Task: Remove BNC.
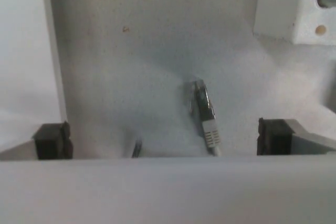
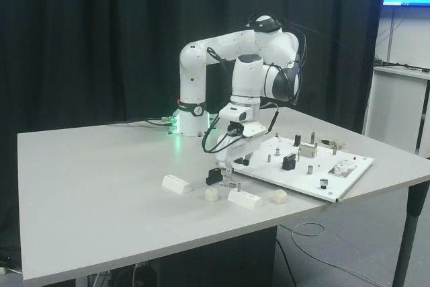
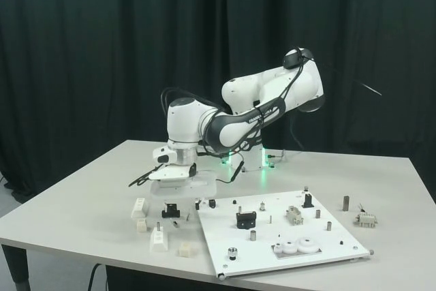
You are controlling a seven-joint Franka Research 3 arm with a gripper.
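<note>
The black two-finger pincer (image 1: 163, 139) of the white robot arm (image 2: 259, 65) is spread wide. It pinches nothing. One black fingertip (image 1: 52, 141) and the other are far apart, and both hang low over the grey table (image 2: 87, 179).

A blurry grey bar of the arm's own hand crosses the wrist view and cuts off the lower part of both fingers.

I see no plain BNC plug. On the table under the pincer lies a small grey plug with a see-through tip (image 1: 205, 114). It lies flat, between the two fingertips but nearer to one of them. Its long way runs across the line from finger to finger. The see-through tip points away from the blurry bar, and the grey end goes under that bar and is hidden. In both room views the plug is too small to make out.

A white block with a grey pin (image 1: 294, 9) is cut off at the corner of the wrist view.

Just beside the pincer lies a flat white board (image 2: 349, 179) that holds many small black and grey parts. Four little white blocks (image 2: 177, 183) and a small black part (image 2: 213, 176) sit on the table near the board's edge.
</note>
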